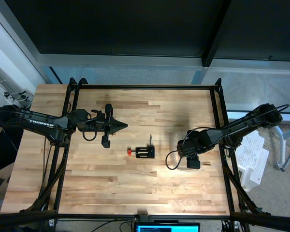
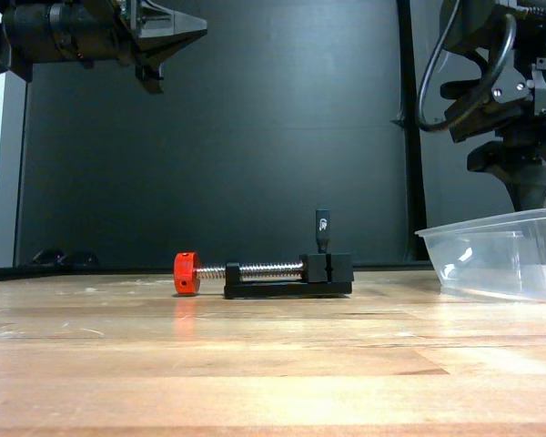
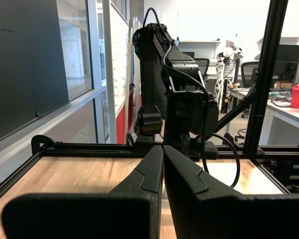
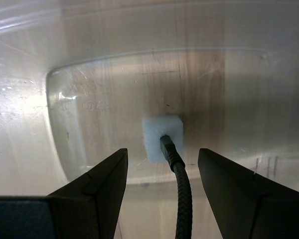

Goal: Pick the USB-C connector and install on taskboard

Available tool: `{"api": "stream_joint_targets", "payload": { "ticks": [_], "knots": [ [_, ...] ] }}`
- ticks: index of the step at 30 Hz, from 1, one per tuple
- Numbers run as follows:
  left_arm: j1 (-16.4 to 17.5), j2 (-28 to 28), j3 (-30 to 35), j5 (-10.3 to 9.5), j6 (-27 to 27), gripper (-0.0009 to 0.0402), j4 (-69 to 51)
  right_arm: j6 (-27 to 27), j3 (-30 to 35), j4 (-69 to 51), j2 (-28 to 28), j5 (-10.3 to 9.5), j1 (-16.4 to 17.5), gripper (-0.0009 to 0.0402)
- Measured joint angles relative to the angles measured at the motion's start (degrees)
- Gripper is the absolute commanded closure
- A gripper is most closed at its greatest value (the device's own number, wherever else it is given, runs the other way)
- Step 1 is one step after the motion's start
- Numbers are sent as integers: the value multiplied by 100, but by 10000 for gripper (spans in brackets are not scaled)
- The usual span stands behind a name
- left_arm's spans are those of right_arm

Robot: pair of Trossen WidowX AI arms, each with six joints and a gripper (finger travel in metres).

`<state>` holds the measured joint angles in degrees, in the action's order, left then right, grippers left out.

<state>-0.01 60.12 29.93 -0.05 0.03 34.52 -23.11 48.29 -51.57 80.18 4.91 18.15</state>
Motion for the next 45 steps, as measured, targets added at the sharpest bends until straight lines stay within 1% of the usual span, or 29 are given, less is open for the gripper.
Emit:
{"api": "stream_joint_targets", "payload": {
  "ticks": [12,45],
  "knots": [
    [0,0,2,0,2,393,0,2,-142,142,0,2,-4,201],
    [0,-2,0,2,0,393,0,2,-245,260,0,24,-17,372]
  ]
}}
